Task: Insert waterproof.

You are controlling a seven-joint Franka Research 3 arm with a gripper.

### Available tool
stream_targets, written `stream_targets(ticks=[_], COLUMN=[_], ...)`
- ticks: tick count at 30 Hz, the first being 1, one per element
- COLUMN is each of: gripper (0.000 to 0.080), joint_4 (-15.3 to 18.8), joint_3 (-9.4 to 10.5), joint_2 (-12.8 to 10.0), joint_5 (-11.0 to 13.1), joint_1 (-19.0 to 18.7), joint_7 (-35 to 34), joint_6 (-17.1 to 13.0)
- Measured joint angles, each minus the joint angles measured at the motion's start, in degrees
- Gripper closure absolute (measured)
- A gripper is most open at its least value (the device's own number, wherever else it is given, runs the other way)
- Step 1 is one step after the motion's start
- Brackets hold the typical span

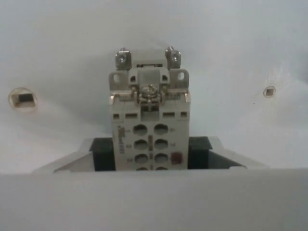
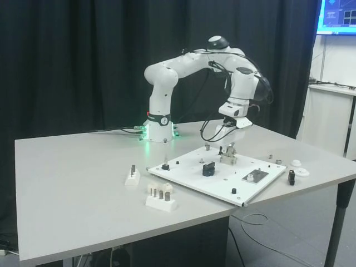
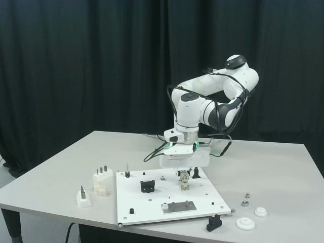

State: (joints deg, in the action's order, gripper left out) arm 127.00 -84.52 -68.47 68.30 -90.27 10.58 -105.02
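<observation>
The connector [image 1: 148, 130], a pale block with round holes in its face and metal screws on top, stands upright on the white board [image 2: 189, 181], directly beneath the gripper [image 3: 184, 178]. In the wrist view its lower end sits in a black socket [image 1: 103, 153], with the fingers hidden behind the gripper's own white body, so whether they grip the connector cannot be told. A black clip [image 3: 148, 186] stands on the board near it, and a flat metal plate [image 3: 177, 206] lies closer to the board's front edge. Off the board, on the grey table [image 2: 72, 183], sit small white holders [image 3: 103, 180] with pins and two white discs [image 3: 252, 218].
</observation>
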Motion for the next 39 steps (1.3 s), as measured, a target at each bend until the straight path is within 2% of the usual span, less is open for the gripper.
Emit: stream_targets(ticks=[10, 26, 31, 32, 37, 38, 39], gripper=[0.0493, 0.0493, 0.0493, 0.0292, 0.0292, 0.0077, 0.0077], joint_4=[-0.86, -1.06, -1.08, -1.07, -1.06, -1.06, -1.06], joint_3=[0.40, 0.35, 0.55, 0.58, 0.59, 0.56, 0.49], joint_2=[0.00, -0.01, -0.03, -0.04, -0.05, -0.05, -0.05], joint_5=[-0.09, -0.36, -0.48, -0.49, -0.82, -0.99, -1.20], joint_1=[1.19, 1.26, 1.10, 1.10, 1.10, 1.10, 1.10], joint_7=[2.57, 2.96, 5.87, 5.86, 5.40, 5.14, 4.83], joint_6=[0.82, 1.11, 1.15, 1.15, 1.34, 1.40, 1.49])
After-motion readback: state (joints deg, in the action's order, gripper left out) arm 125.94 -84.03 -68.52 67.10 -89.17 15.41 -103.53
